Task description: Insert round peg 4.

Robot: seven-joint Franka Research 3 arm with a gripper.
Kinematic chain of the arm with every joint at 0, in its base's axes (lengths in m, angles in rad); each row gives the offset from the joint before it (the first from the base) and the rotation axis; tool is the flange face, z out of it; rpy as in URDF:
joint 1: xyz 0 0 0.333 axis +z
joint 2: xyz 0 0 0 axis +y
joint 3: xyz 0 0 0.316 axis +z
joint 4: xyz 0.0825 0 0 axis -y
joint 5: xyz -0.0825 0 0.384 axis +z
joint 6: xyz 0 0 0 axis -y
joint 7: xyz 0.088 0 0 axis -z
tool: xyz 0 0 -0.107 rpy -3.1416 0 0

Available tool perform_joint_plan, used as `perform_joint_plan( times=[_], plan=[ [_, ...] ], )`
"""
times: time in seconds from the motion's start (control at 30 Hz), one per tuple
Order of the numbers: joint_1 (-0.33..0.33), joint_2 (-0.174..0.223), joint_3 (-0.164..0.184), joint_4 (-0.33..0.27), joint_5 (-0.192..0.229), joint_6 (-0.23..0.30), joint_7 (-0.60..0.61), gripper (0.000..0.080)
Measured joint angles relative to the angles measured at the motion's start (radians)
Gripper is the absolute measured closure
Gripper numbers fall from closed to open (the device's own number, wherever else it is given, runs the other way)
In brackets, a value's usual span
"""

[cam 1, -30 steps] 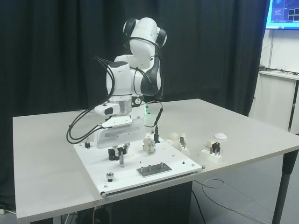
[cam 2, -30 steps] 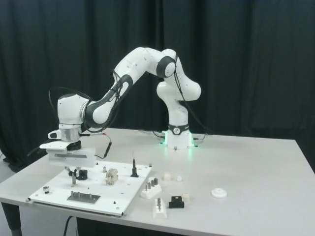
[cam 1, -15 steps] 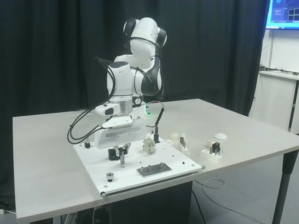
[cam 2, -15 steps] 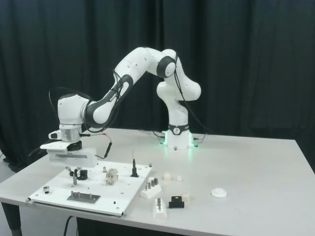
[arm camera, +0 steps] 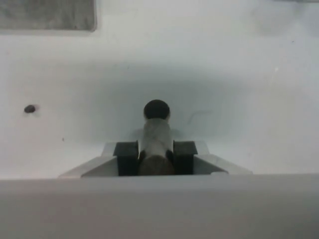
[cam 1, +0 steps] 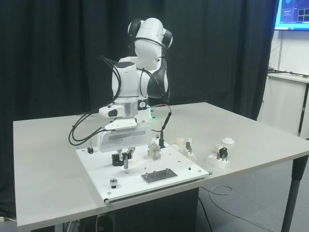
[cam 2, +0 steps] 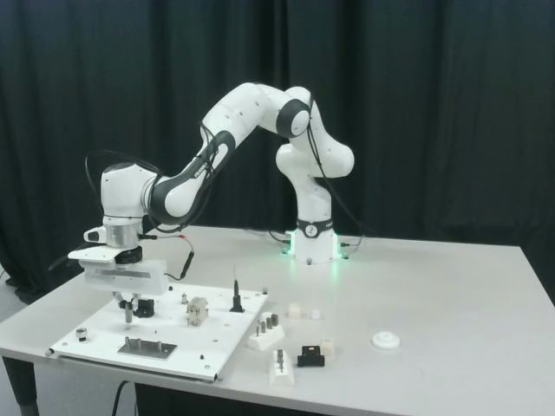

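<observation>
Wrist view shows my gripper (arm camera: 156,155) pinching the round peg (arm camera: 156,144) upright between both fingers, its lower end hanging just above a dark hole (arm camera: 156,109) in the white board (arm camera: 239,99). From this angle I can't quite tell whether the tip is centred over the opening. If it sits slightly off, pushing down could catch the peg on the rim, tilt it in my grip, or jam it and shove the board along the grey table (cam 1: 48,145).

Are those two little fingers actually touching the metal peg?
Touching. In the wrist view the two black fingers press against either side of the round peg, with no gap showing, so the gripper holds it above the black hole in the white board.
</observation>
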Motion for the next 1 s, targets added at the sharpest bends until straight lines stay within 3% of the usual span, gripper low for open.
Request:
perform_joint_plan(
  times=[0.4, 1.0],
  plan=[
    [0.0, 0.031, -0.002, 0.032, -0.002, -0.004, 0.027, 0.0659],
    [-0.002, 0.067, -0.013, 0.091, -0.007, -0.071, 0.059, 0.0659]
  ],
)
